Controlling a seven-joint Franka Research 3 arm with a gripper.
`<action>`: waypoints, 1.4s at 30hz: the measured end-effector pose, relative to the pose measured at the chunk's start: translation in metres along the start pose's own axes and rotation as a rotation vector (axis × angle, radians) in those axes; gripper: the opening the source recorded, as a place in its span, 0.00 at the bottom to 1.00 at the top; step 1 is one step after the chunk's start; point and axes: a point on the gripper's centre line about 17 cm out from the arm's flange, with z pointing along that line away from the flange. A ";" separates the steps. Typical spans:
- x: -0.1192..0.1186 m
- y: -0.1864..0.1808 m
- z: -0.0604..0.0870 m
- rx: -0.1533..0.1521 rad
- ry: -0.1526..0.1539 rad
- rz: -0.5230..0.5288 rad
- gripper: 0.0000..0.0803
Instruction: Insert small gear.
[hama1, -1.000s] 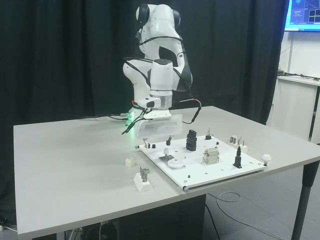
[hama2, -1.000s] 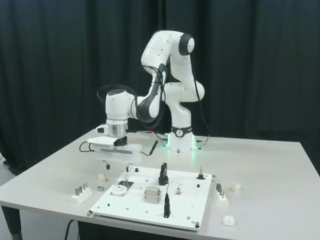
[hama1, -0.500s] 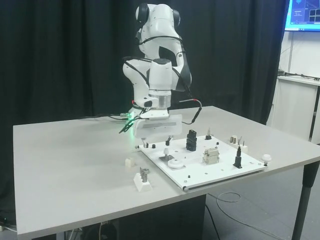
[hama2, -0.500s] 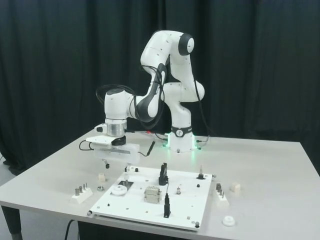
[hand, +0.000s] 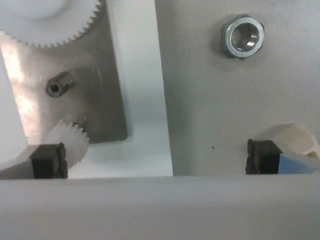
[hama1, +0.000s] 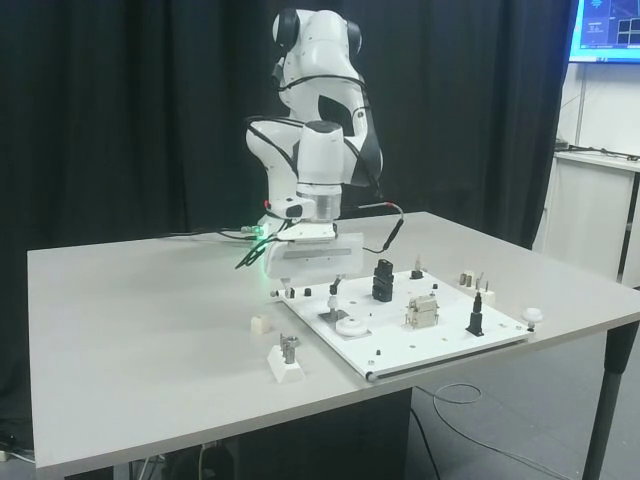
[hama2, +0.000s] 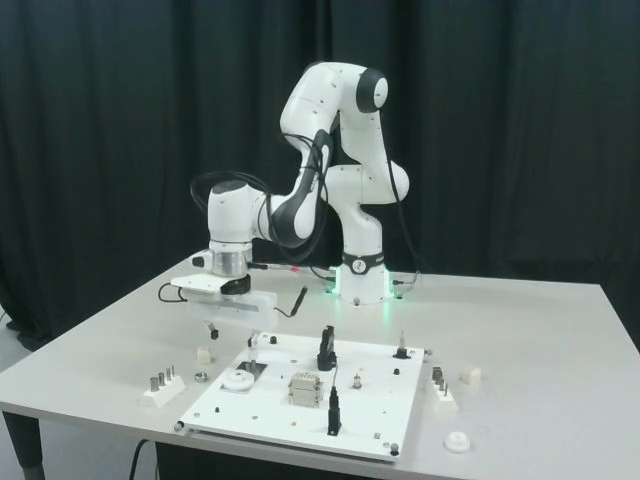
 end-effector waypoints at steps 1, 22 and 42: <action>0.000 0.000 0.001 -0.001 -0.001 0.000 1.00; 0.004 0.003 0.008 -0.010 -0.008 0.000 1.00; -0.002 0.007 0.023 -0.020 -0.033 -0.011 1.00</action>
